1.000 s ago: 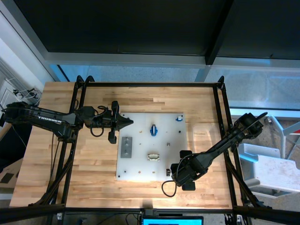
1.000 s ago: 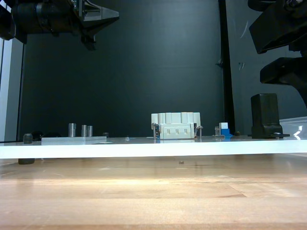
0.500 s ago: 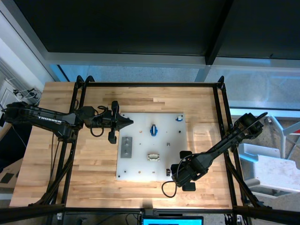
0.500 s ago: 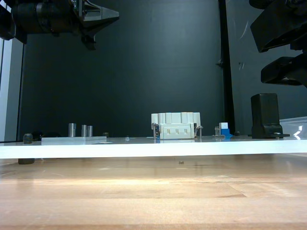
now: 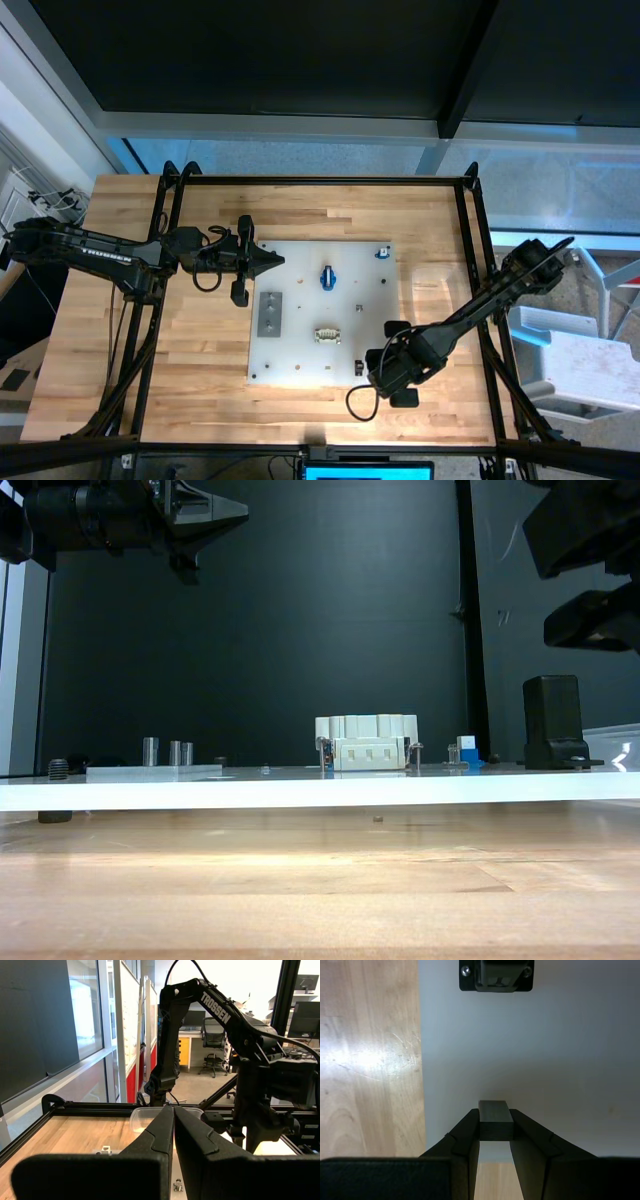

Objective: Pick the 16mm bar from the taskboard and place it in the container

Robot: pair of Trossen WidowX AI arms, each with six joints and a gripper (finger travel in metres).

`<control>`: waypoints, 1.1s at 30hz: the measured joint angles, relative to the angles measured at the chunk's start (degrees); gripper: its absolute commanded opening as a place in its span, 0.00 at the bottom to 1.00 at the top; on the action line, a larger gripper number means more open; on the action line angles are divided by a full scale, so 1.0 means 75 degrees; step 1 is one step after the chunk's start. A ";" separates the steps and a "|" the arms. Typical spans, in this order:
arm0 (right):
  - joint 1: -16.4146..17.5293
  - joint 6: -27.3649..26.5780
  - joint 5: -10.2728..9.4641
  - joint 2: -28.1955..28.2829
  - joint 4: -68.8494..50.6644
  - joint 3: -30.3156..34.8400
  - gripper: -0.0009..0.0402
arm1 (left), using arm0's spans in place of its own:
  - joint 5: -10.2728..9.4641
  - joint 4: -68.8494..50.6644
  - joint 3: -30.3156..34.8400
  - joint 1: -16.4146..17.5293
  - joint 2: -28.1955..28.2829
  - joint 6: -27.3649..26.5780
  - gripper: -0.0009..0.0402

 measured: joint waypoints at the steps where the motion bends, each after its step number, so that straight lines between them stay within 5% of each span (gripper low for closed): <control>1: 0.0000 0.0000 0.0000 -0.0044 -0.0015 0.0000 0.08 | 0.0000 0.0000 0.0003 0.0000 0.0000 0.0000 0.02; 16: -0.0017 0.0000 0.0012 -0.0912 -0.0245 0.0032 0.08 | 0.0000 0.0003 0.0003 0.0000 0.0003 0.0003 0.02; 33: -0.0189 0.0000 0.0026 -0.1454 -0.1693 0.1131 0.08 | 0.0000 0.0003 0.0000 0.0000 0.0003 0.0003 0.02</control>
